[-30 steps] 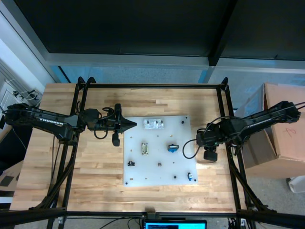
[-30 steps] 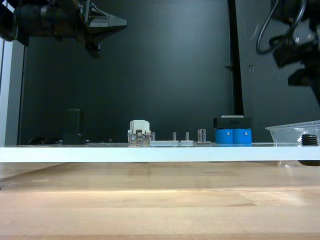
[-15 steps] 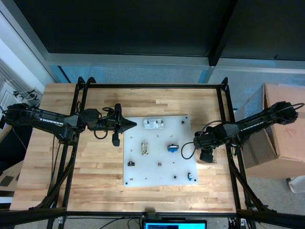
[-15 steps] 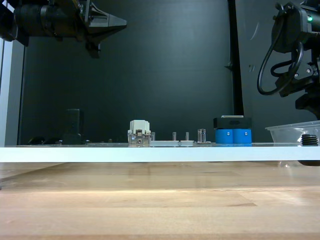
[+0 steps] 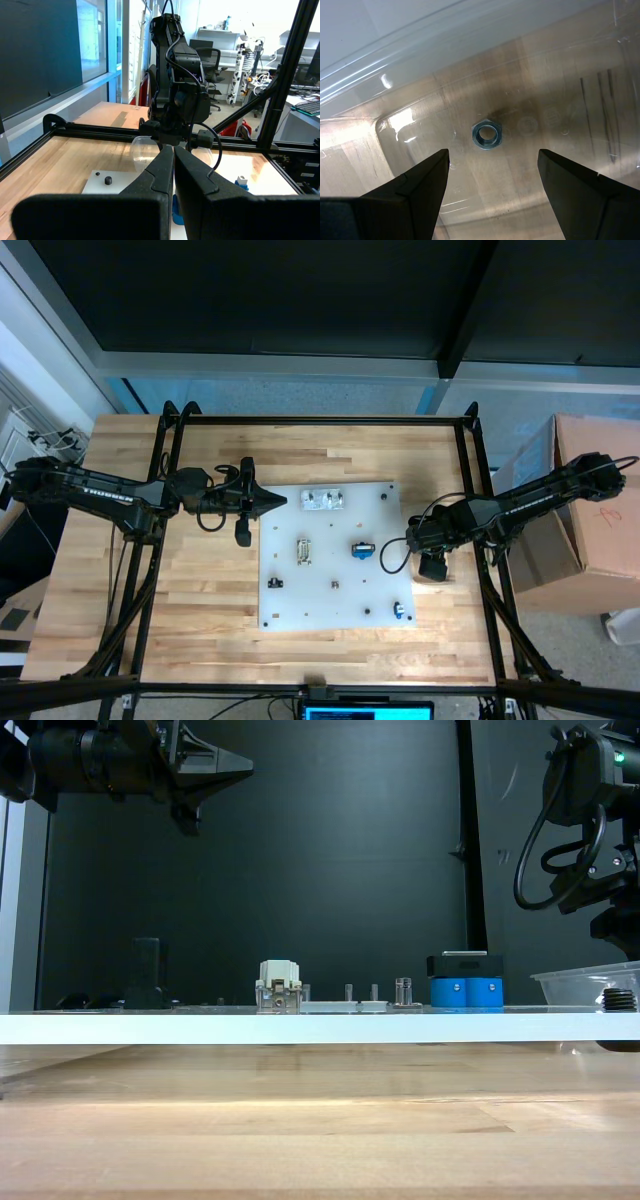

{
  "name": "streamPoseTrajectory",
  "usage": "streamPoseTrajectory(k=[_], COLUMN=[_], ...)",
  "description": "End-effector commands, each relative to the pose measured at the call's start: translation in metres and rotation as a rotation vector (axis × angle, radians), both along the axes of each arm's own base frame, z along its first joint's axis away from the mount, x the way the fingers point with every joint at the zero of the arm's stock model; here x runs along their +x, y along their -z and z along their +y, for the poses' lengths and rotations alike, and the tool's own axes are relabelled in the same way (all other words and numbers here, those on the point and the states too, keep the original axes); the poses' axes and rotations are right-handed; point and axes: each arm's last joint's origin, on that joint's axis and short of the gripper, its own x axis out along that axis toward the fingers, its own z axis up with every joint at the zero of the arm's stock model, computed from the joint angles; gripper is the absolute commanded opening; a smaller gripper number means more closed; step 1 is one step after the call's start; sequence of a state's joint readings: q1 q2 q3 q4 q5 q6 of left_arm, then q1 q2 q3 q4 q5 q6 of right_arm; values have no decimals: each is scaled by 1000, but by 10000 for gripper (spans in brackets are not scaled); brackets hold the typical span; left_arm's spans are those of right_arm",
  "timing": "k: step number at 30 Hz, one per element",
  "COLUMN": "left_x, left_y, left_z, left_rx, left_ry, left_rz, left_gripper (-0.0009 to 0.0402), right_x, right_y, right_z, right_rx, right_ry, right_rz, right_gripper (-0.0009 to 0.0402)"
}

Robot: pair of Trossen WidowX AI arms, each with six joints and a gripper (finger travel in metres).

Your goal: Unfasten the M12 nut and place it in the container

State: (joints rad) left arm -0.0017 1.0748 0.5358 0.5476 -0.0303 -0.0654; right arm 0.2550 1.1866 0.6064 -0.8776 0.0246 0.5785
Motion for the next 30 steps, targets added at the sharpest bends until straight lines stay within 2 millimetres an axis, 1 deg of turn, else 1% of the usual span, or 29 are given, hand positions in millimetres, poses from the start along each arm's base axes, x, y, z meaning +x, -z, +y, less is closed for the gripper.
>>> streamPoseTrajectory(k=[1,4,8,13,16,20,23,25,30], left_x=[0,0,0,0,0,0,0,0,0], left_y=[0,0,0,0,0,0,0,0,0], left_z=[0,0,0,0,0,0,0,0,0], left_rx=[0,0,0,0,0,0,0,0,0], left_ry=[0,0,0,0,0,0,0,0,0], left_rz=[0,0,0,0,0,0,0,0,0], left_gripper=[0,0,0,0,0,0,0,0,0], right_x=[2,5,11,23,30,40,50,56,66], right_y=[-11,-32,-66,-108,-127,-145,-151,-153,-158], right_z=[0,0,-2,-6,-11,-21,-27,-31,-40], right_rx=[-3,-12,-20,-24,-44,-86,-109,-125,-169], right_ry=[-15,-67,-119,-163,-207,-236,-239,-236,-224], right_rz=[2,6,-6,-118,-205,-333,-440,-518,-756], right_gripper=[230,213,181,127,82,-4,9,-2,0])
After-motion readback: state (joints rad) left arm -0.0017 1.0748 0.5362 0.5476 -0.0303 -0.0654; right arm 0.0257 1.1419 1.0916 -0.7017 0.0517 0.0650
